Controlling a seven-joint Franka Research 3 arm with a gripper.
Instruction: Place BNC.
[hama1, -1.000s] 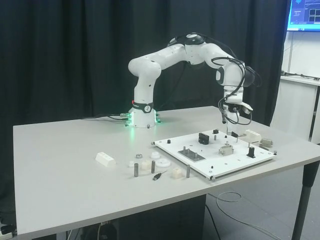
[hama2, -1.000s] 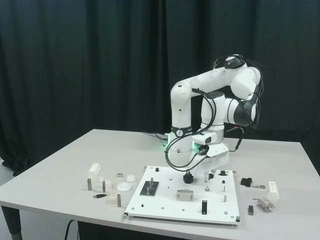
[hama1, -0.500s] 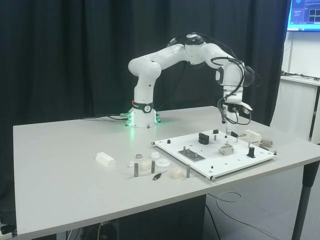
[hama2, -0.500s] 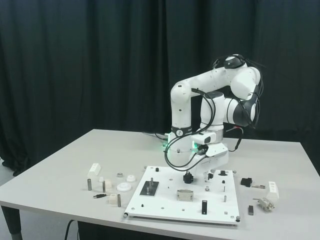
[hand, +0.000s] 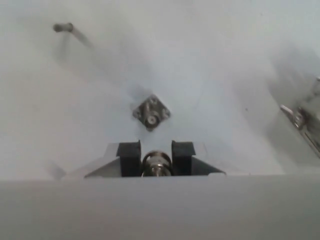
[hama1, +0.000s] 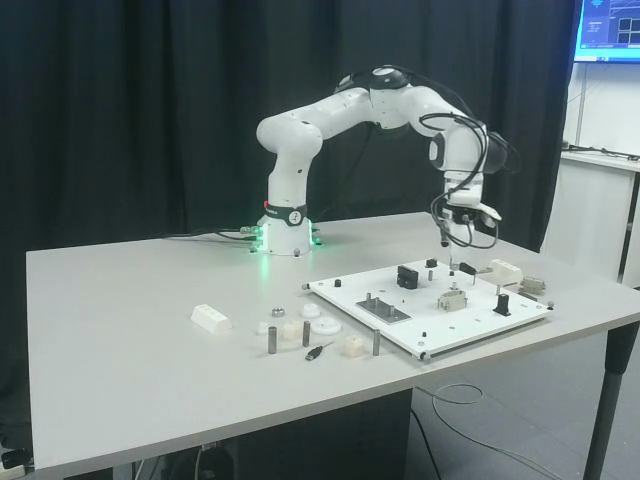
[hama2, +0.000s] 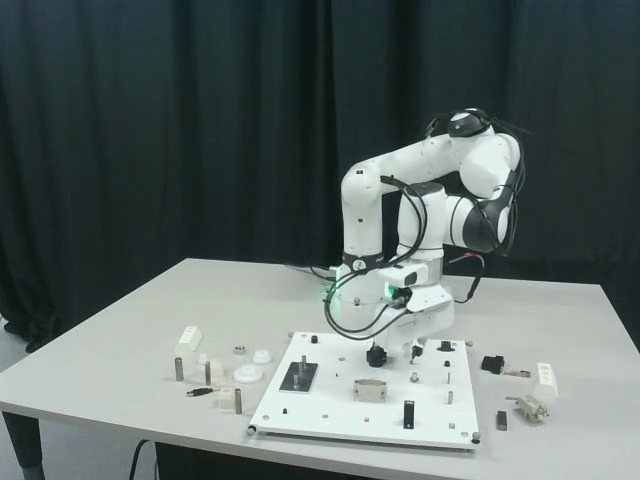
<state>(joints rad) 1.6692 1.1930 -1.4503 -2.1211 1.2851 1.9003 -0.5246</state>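
In the wrist view my gripper (hand: 156, 156) is shut on the BNC connector (hand: 156, 166), a short metal cylinder held between the two black fingers (hand: 129, 157). Below it, a BNC socket (hand: 151, 113) with a square metal flange sits on the white board (hand: 90, 110), apart from the connector. From the room views the gripper (hama1: 456, 238) (hama2: 413, 343) hangs above the far right part of the white board (hama1: 430, 325) (hama2: 330, 405).
On the board stand a black mount (hama1: 406, 276), a grey plate with a pin (hama1: 382, 309) and a black post (hama1: 502, 303). Several white and grey loose parts (hama1: 300, 330) lie left of the board. A white block (hama1: 505, 270) rests to its right.
The gripper, still holding the connector, has risen a little and shifted slightly toward the arm's base. Nothing on the table has moved.
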